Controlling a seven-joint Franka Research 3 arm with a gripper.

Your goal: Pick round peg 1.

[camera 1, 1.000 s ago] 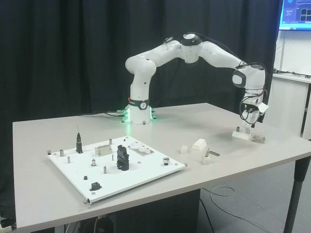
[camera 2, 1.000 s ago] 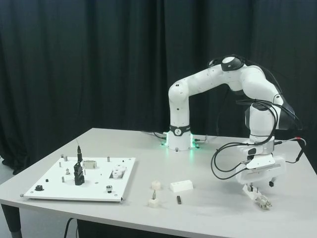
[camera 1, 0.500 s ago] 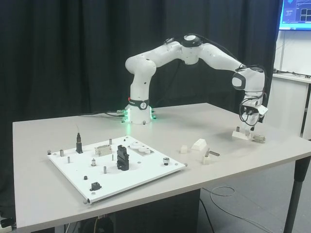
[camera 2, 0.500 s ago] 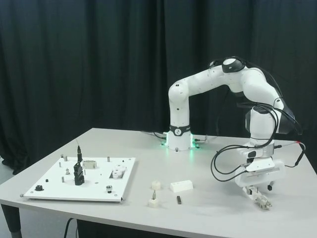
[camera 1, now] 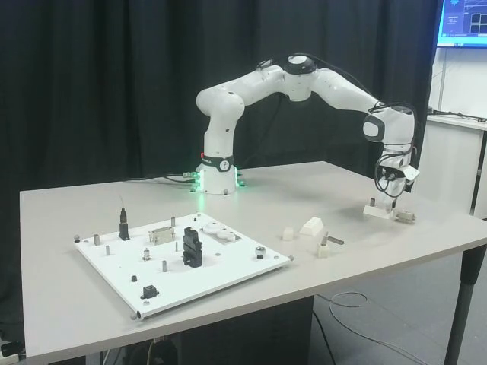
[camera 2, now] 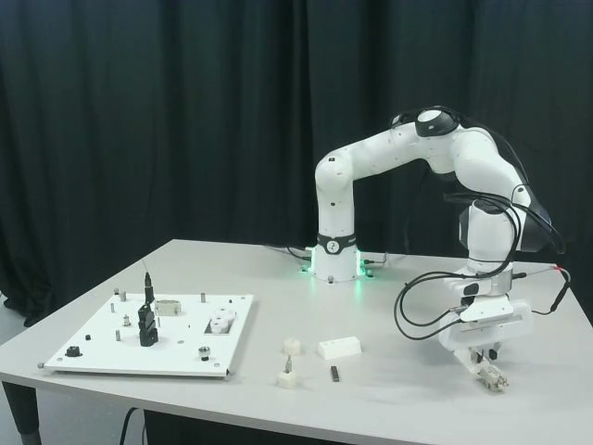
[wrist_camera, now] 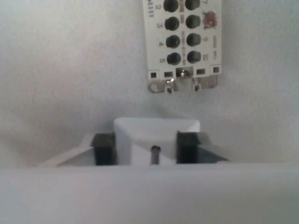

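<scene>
Round peg 1 (wrist_camera: 155, 154) is a thin grey pin standing upright in a small white holder (wrist_camera: 156, 135) near the table's far right end. My gripper (wrist_camera: 145, 149) is low over that holder, open, with one black fingertip (wrist_camera: 103, 148) on each side of the pin and a gap to both. In the first room view the gripper (camera 1: 386, 199) hangs just above the holder (camera 1: 377, 211). From the second room view the gripper (camera 2: 479, 357) hides the pin.
A white multi-pin connector (wrist_camera: 182, 42) lies just beyond the holder (camera 1: 405, 216). Mid-table sit small white blocks (camera 1: 312, 226), (camera 1: 288, 233) and another holder with a pin (camera 1: 324, 247). A white assembly board (camera 1: 183, 258) with several parts fills the left side.
The gripper has come down from above the holder to just over it, bringing its fingers level with the pin. Nothing on the table has moved.
</scene>
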